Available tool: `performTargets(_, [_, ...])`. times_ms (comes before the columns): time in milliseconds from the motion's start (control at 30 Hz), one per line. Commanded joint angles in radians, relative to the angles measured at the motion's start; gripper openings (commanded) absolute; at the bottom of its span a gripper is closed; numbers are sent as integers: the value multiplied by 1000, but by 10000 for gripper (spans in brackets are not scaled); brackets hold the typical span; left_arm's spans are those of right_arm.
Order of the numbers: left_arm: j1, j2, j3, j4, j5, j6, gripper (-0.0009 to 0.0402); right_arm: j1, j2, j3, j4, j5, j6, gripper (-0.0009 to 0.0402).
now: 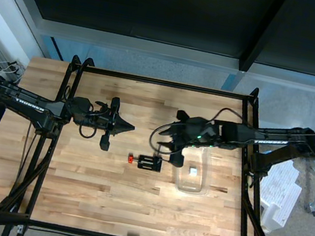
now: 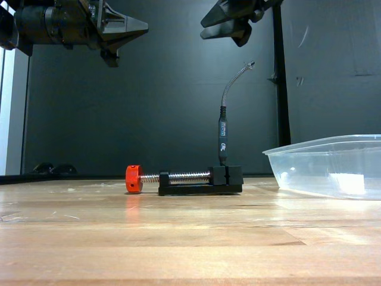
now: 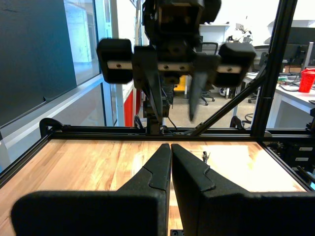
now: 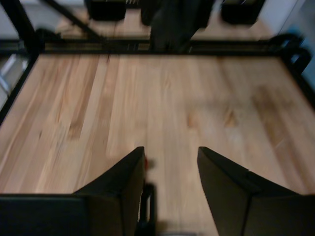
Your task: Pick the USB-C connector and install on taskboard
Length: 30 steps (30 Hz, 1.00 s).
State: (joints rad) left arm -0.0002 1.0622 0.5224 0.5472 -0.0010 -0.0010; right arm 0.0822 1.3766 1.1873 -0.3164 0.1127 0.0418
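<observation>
The connector (image 2: 222, 140) stands in the block (image 2: 199, 182); raise your right tool (image 2: 203, 30), spread apart, straight up clear of it. Your left tool (image 3: 171, 146) hangs closed, off to the side.

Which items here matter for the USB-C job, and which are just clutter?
Job: connector standing upright in the black block; right gripper, open, raised above them.
Clutter: clear tray with a white bit inside; left gripper, shut, raised off to the left.

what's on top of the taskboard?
The USB-C connector stands upright on the taskboard, at the end away from the knob; its plug tip is hidden inside. Right claw open, raised nearby; left claw shut, raised farther left.
</observation>
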Motion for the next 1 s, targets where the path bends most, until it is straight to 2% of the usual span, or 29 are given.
performTargets(33, [0, 0, 0, 0, 0, 0, 0, -8, -53, -84, 113, -1, -8, 105])
performTargets(367, [0, 0, 0, 0, 0, 0, 0, -24, -159, -292, 401, -10, -26, -4])
performTargets(600, [0, 0, 0, 0, 0, 0, 0, -34, -206, -399, 567, -11, -28, 1])
performTargets(733, [0, 0, 0, 0, 0, 0, 0, -41, -232, -460, 659, -31, -27, 0])
performTargets(1000, [0, 0, 0, 0, 0, 0, 0, -45, -283, -570, 821, -27, -16, 0])
